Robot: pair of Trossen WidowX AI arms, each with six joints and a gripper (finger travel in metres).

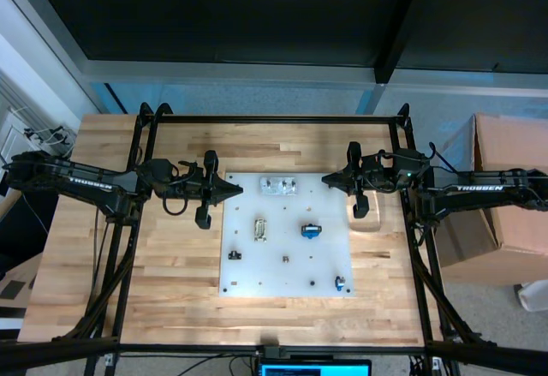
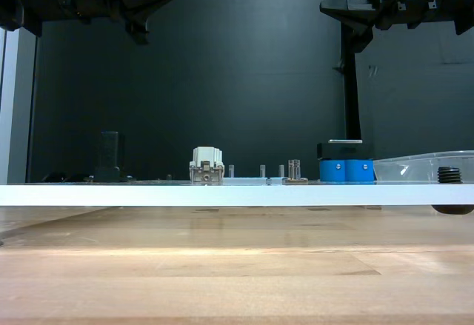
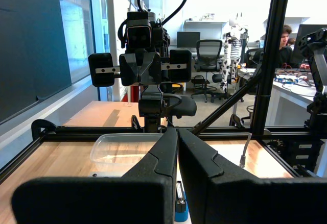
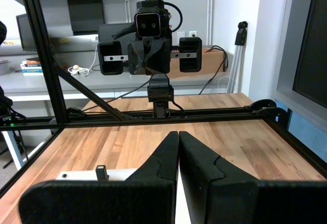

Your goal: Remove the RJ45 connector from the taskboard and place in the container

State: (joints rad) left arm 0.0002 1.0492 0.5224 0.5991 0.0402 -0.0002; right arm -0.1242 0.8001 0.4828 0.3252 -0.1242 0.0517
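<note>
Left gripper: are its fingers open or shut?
Shut: its black fingers touch along their length. The left gripper hangs over the white task board's left edge, the shut right gripper over its right.

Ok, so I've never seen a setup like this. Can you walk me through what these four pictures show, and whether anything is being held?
These are two robot arms, standing at the left and right edges of a wooden table. One picture looks down from above. One looks level along the table top. The other two come from cameras on the arms, each facing the other arm.

The left gripper and the right gripper hang high over opposite sides of a white taskboard. Both have their jaws shut and hold nothing.

Small parts stand on the board, among them a beige connector and a blue block. I cannot tell which one is the RJ45 connector. A clear plastic container sits beside the board, under the right arm.
</note>
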